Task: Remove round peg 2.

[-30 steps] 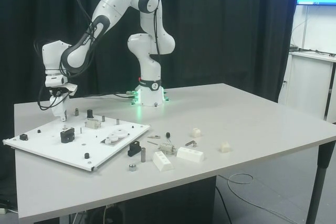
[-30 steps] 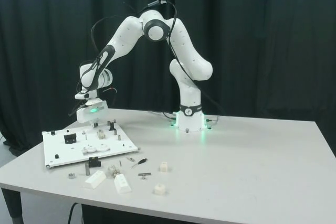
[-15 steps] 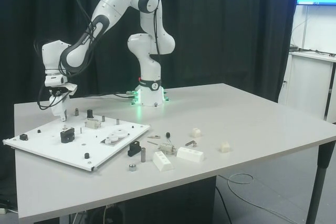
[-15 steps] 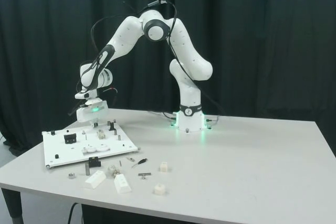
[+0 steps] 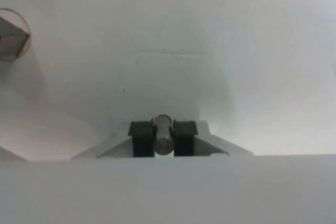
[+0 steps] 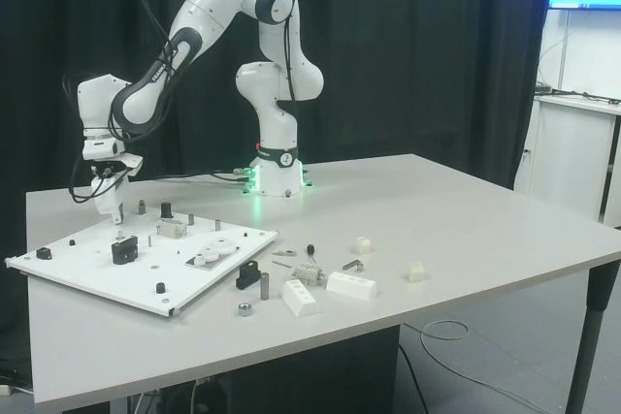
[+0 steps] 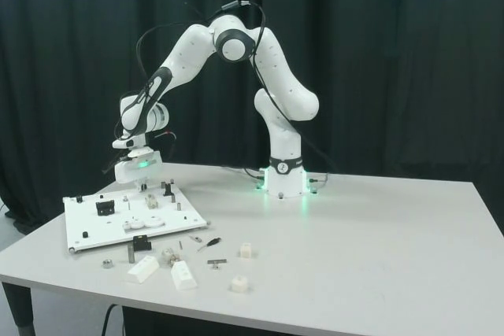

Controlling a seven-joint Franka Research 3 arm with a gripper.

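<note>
The grey table carries the white Franka arm, which reaches out from its green-lit base to the far side of the white assembly board. The board holds small black blocks, white gears and short upright pins, while loose white blocks and small metal parts lie on the table just beside its near edge.

The gripper hangs low over the board's far corner, and the wrist view shows its two black pads clamped on a short grey cylinder, the round peg, which stands upright between them (its top end shows just above the pads). From the room views I cannot tell whether the peg's lower end sits in its hole or has cleared it; the white board surface fills the wrist view beyond it.

Judging from this, the step in hand is the pull itself. It would go best as a straight lift along the peg's own axis, with the wrist kept vertical so the peg does not bind against the hole's wall. The grip should be kept firm, since a smooth metal cylinder could slip through the pads. Sideways travel is better saved until the peg is clearly above the neighbouring pins, then it can be carried off the board to the table
</note>
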